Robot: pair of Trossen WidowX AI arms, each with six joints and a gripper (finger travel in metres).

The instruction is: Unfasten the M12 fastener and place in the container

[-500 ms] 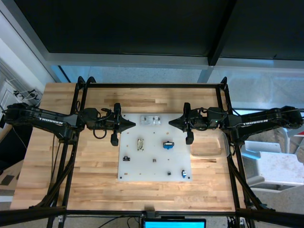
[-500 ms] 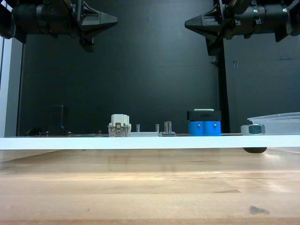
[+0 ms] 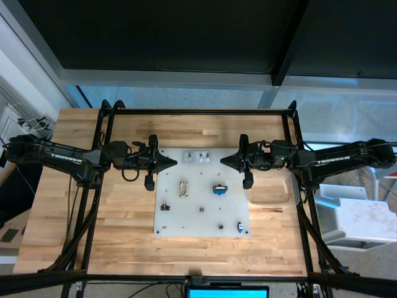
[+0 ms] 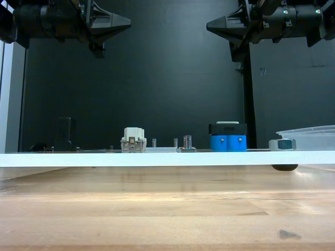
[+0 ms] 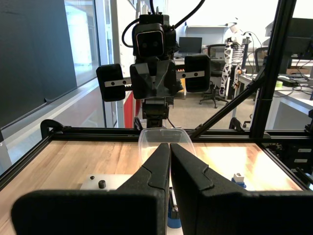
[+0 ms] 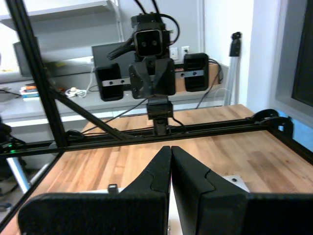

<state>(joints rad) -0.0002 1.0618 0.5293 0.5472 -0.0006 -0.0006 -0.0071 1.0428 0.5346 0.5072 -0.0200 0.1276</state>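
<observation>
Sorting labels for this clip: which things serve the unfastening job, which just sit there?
Job: M12 nut on the board; clear tray; left gripper, right gripper, both shut, high above it.
Idle: blue connector block, grey connector, silver post.

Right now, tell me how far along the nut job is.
Nothing is done: the M12 nut sits at the near right edge of the board, outside the container. Nothing is in hand: left gripper and right gripper hang shut high above it. Unfastening and placing remain.

Top + low cams, shared board (image 3: 186, 218)
</observation>
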